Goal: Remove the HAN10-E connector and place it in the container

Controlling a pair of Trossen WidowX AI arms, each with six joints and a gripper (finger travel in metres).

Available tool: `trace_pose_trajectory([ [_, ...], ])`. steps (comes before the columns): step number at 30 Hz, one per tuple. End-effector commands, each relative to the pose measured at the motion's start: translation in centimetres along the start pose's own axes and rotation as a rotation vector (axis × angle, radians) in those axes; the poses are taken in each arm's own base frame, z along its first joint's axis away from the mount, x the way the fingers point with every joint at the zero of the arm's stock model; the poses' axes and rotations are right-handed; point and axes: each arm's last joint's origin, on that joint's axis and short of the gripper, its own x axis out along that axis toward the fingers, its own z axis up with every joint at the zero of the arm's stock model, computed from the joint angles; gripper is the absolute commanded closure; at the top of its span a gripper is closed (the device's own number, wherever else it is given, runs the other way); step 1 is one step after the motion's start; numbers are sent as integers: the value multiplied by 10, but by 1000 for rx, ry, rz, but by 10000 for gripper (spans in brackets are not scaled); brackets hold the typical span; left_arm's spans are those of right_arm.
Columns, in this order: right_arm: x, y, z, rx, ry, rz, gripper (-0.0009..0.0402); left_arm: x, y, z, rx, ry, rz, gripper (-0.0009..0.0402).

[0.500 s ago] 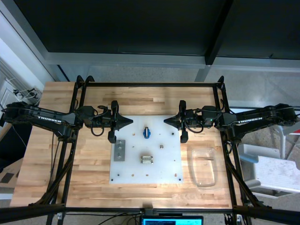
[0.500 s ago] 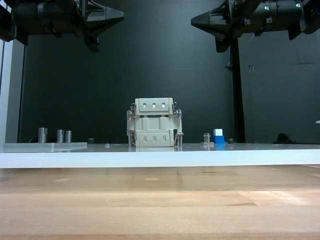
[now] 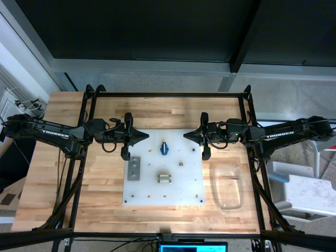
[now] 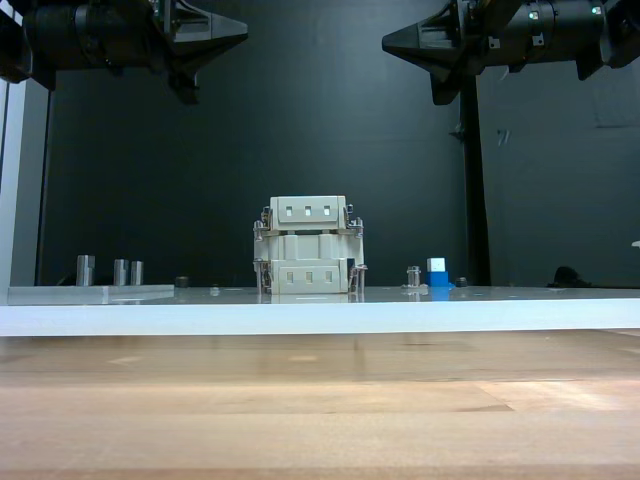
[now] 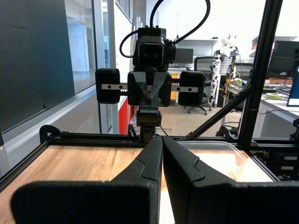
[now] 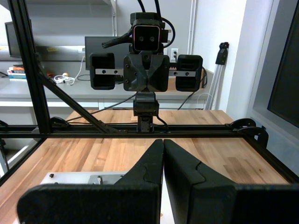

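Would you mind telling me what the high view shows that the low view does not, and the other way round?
Only the high view shows the container, lying on the table right of the white board, and the top face of the HAN10-E connector. Only the low view shows the connector's side: a stacked housing standing upright on the board, with both grippers high above it. Both show the connector, the small blue piece, and the left gripper and right gripper, shut, pointing at each other above the board.
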Motion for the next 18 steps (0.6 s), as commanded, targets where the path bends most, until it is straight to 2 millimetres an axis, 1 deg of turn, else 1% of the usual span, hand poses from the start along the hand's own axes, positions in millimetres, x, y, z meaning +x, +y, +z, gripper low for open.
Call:
trace_pose_trajectory([
  [1,0,0,0,2,-1,0,393,0,0,0,0,0,0,393],
  [5,1,0,4,61,-5,1,393,0,0,0,0,0,0,393],
  [8,3,0,8,70,34,-1,393,0,0,0,0,0,0,393],
  [12,7,1,18,70,144,0,393,0,0,0,0,0,0,393],
  [18,18,3,41,105,338,20,393,0,0,0,0,0,0,393],
])
